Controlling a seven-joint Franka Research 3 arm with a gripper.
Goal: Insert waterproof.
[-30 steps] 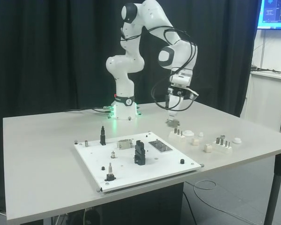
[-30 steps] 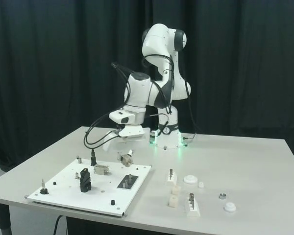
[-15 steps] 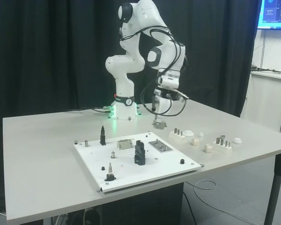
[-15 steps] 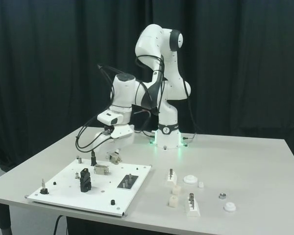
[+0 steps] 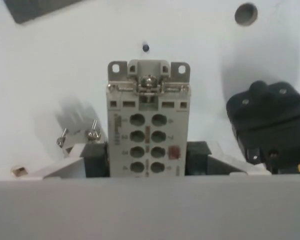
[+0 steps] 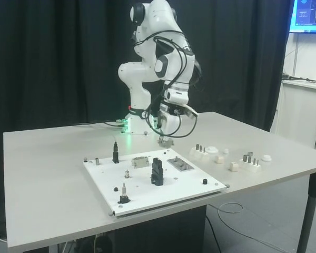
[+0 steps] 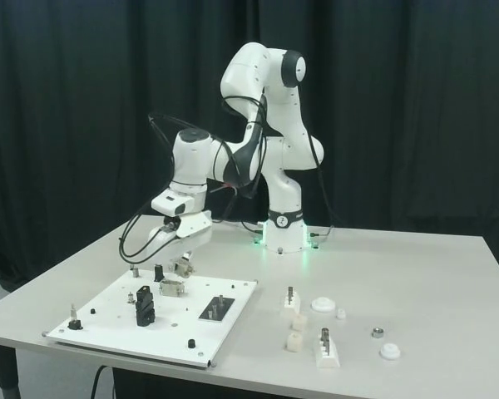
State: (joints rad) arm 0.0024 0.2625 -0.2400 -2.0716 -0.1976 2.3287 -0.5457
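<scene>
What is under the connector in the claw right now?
Below the connector held in the claw lies the white board, with a black plug block beside it. The spot straight beneath is covered by the connector, so no socket shows.

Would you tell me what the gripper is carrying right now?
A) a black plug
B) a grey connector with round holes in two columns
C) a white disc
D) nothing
B: in the wrist view the grey connector, with its round holes in two columns, sits between the fingers of the gripper, above the white board.
</scene>
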